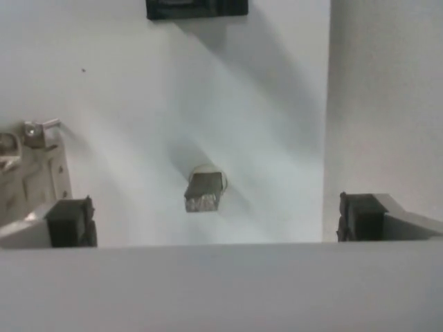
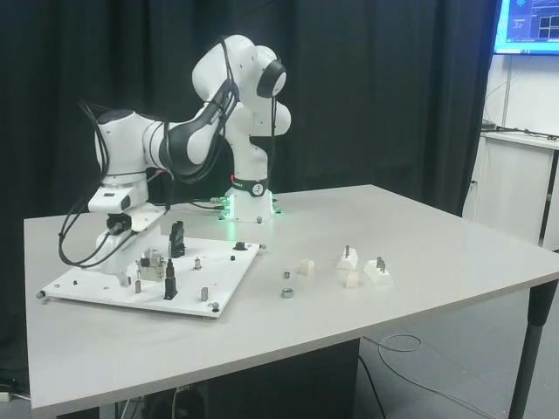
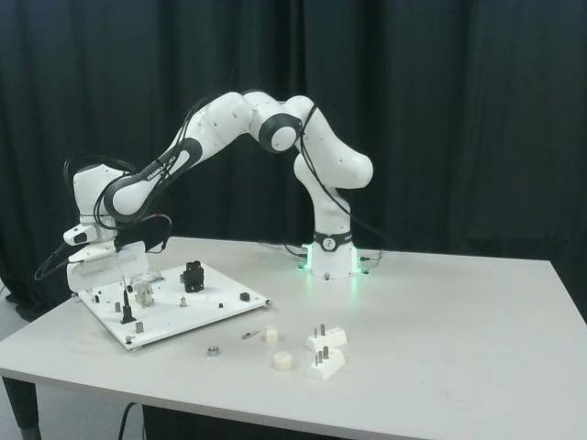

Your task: Pick round peg 2.

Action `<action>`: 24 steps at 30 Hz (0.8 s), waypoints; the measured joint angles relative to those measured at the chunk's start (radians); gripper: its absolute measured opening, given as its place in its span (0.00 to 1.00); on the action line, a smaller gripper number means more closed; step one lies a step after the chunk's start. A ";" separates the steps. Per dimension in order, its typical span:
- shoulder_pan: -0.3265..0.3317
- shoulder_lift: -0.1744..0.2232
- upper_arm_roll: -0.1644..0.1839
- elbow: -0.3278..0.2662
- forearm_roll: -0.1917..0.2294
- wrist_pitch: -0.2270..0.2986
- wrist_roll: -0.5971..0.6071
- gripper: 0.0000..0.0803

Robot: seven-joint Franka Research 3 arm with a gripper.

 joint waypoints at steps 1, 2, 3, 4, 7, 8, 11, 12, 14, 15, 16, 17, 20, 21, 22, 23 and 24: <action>0.000 0.000 -0.002 0.004 0.000 -0.005 0.000 0.79; 0.001 0.000 -0.004 0.008 0.000 -0.009 0.001 0.79; 0.001 0.000 -0.007 0.013 0.000 -0.015 0.002 0.99; 0.001 0.000 -0.009 0.017 0.000 -0.019 0.003 0.99; 0.001 0.000 -0.013 0.027 0.000 -0.030 0.006 0.99; 0.001 0.000 -0.014 0.032 0.000 -0.035 0.006 0.99; 0.001 0.000 -0.018 0.043 0.000 -0.047 0.010 0.99; 0.001 0.000 -0.019 0.046 0.000 -0.051 0.012 0.99; 0.001 0.000 -0.021 0.052 0.000 -0.057 0.015 0.99; 0.001 0.000 -0.022 0.055 0.000 -0.059 0.017 1.00; 0.001 0.000 -0.022 0.057 -0.001 -0.061 0.017 1.00; 0.001 0.000 -0.023 0.060 -0.001 -0.063 0.018 1.00; 0.001 0.000 -0.024 0.066 -0.001 -0.070 0.021 1.00; 0.001 0.000 -0.024 0.068 -0.001 -0.073 0.022 1.00; 0.001 0.000 -0.024 0.070 -0.002 -0.075 0.023 1.00; 0.001 0.000 -0.024 0.071 -0.002 -0.077 0.024 1.00; 0.001 0.000 -0.024 0.073 -0.002 -0.078 0.025 1.00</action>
